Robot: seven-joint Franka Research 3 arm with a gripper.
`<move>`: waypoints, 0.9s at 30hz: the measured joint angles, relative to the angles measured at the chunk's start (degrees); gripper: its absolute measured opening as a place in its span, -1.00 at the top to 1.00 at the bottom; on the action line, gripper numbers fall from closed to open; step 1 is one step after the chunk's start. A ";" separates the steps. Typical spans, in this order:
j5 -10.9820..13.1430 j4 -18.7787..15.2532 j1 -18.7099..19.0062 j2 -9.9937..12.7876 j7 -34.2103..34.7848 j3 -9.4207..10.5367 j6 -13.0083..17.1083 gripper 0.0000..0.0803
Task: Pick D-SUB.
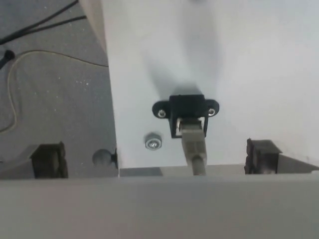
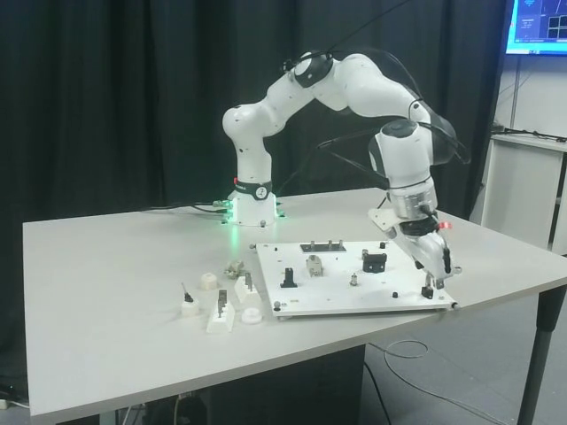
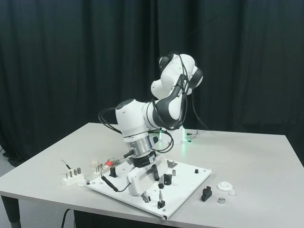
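Observation:
On the white board (image 1: pixel 249 59) a black flanged socket (image 1: pixel 185 110) is fixed by two screws, and a grey plug (image 1: pixel 193 142) with its cable sits in it. Whether this is the D-SUB I cannot tell. My gripper (image 1: pixel 155 158) hovers over it, open, with one black fingertip (image 1: pixel 50 159) beyond the board's edge and the other (image 1: pixel 260 155) over the board. Neither fingertip touches the plug. In the first room view the gripper (image 2: pixel 431 270) hangs tilted over the board's front right corner (image 2: pixel 447 303). In the second room view the gripper (image 3: pixel 142 186) is low over the board.
A small nut (image 1: pixel 153 142) and a round knob (image 1: pixel 102 158) lie close to the socket. The board carries a black block (image 2: pixel 375 261) and other small fixtures. White holders (image 2: pixel 221 312) stand left of the board. A white gear (image 3: pixel 223 186) lies apart. Floor cables (image 1: pixel 30 74) run below the table edge.

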 joint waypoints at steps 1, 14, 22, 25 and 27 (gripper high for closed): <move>-0.14 0.20 0.00 0.00 0.00 -0.08 -0.20 -0.98; -3.67 2.62 0.00 0.39 0.00 -0.50 -1.90 -0.99; -7.12 4.17 0.00 0.65 0.00 -0.50 -2.65 -0.99; -8.52 4.79 0.00 0.65 0.00 -0.50 -2.90 -0.99; -9.49 5.21 0.00 0.65 0.00 -0.50 -3.11 -0.99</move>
